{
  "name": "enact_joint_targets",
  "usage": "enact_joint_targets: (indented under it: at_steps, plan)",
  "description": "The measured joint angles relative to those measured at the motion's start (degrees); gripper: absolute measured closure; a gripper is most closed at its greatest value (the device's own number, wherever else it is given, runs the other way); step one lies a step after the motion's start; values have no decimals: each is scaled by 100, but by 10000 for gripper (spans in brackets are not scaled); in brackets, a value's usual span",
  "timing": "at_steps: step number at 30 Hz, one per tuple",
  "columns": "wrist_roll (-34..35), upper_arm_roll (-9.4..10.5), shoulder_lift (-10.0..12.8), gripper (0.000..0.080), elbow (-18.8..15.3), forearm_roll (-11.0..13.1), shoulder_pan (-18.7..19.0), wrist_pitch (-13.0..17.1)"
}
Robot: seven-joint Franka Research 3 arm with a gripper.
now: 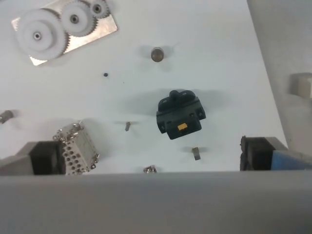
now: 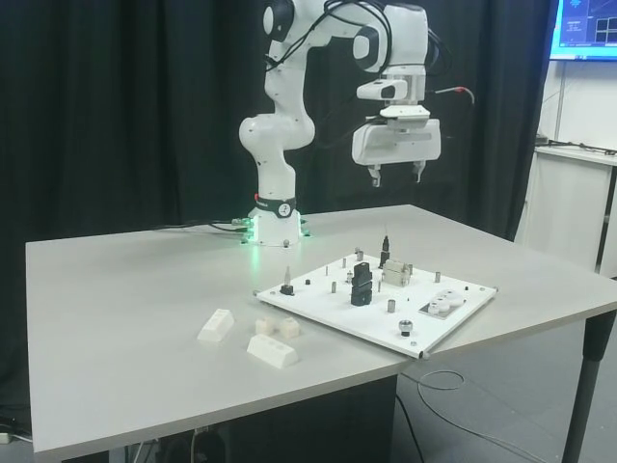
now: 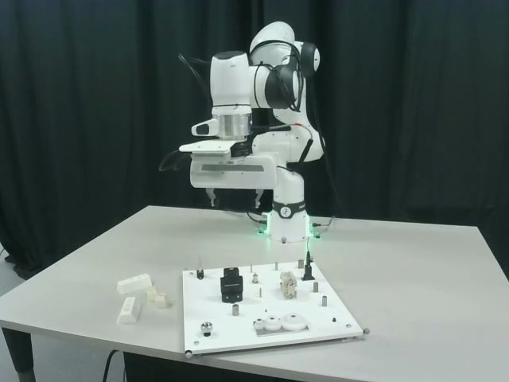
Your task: Remove D-SUB.
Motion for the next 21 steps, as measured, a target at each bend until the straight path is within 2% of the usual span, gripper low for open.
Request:
enact_joint_targets:
  at_steps: [21]
  plan:
    - [-44, 86, 83, 3, 221, 17, 0, -157]
